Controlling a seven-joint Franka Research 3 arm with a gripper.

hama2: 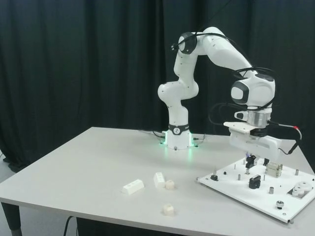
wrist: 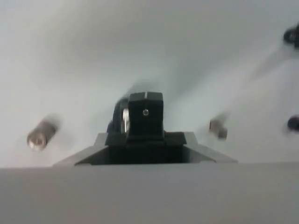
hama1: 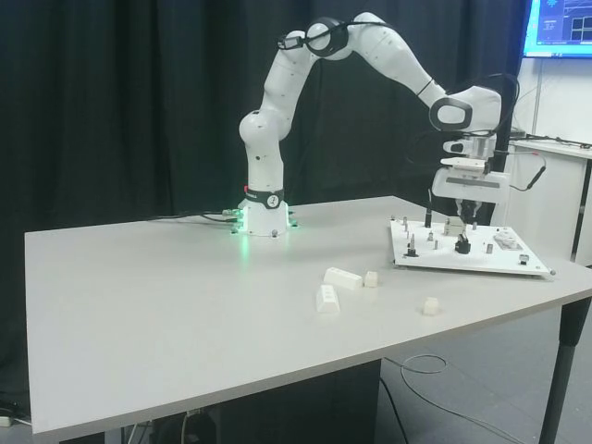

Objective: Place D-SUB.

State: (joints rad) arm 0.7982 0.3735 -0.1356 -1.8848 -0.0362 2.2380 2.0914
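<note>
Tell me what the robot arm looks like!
The white robot arm is made of rounded, smooth segments joined by black rings at the joints. Its round base has a black band and glows green where it meets the grey table. Black cables loop beside the wrist. The gripper has a white boxy body with black fingers.

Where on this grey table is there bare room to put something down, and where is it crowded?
The grey table is bare across the wide stretch from the arm's green-lit base to its far edges. Small white blocks lie scattered between that stretch and the white assembly board. The board is crowded with pegs and black fixtures, with the gripper hovering over it.
</note>
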